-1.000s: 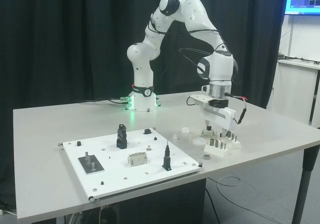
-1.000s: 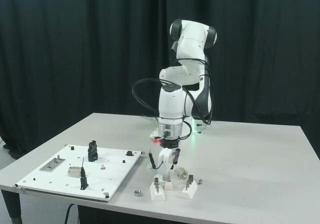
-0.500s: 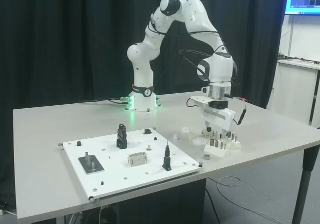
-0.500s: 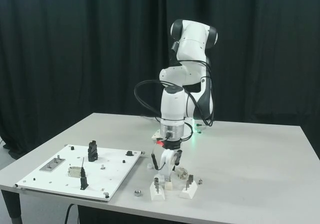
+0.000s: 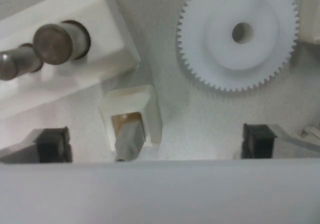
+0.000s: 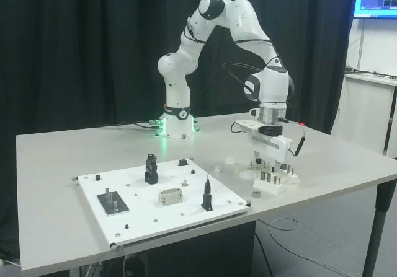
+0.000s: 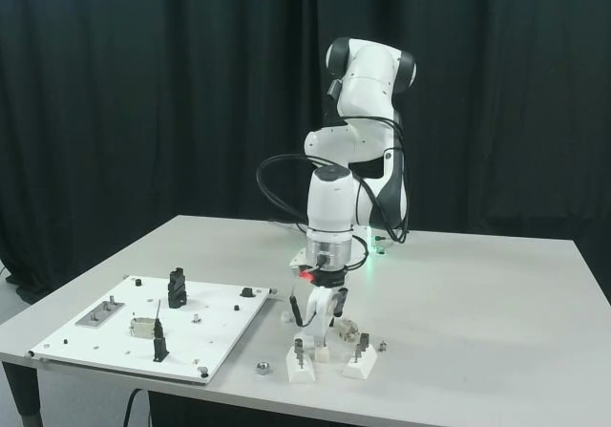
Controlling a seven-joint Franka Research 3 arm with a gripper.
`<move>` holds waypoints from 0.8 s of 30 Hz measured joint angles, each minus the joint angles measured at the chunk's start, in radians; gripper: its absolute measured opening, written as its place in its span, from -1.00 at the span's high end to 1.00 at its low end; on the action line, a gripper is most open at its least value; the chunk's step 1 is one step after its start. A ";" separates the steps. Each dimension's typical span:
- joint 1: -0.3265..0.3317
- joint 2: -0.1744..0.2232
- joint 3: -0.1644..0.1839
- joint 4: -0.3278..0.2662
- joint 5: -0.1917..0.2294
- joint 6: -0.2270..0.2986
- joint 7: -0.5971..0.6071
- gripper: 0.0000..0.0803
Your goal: Pick Ethernet.
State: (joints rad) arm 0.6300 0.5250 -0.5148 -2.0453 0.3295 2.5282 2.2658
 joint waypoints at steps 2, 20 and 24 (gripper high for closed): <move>0.000 0.003 0.000 0.000 0.007 0.001 0.000 -0.99; -0.003 0.027 -0.005 0.000 0.090 0.031 0.001 0.59; -0.003 0.027 -0.005 0.000 0.093 0.033 0.001 0.59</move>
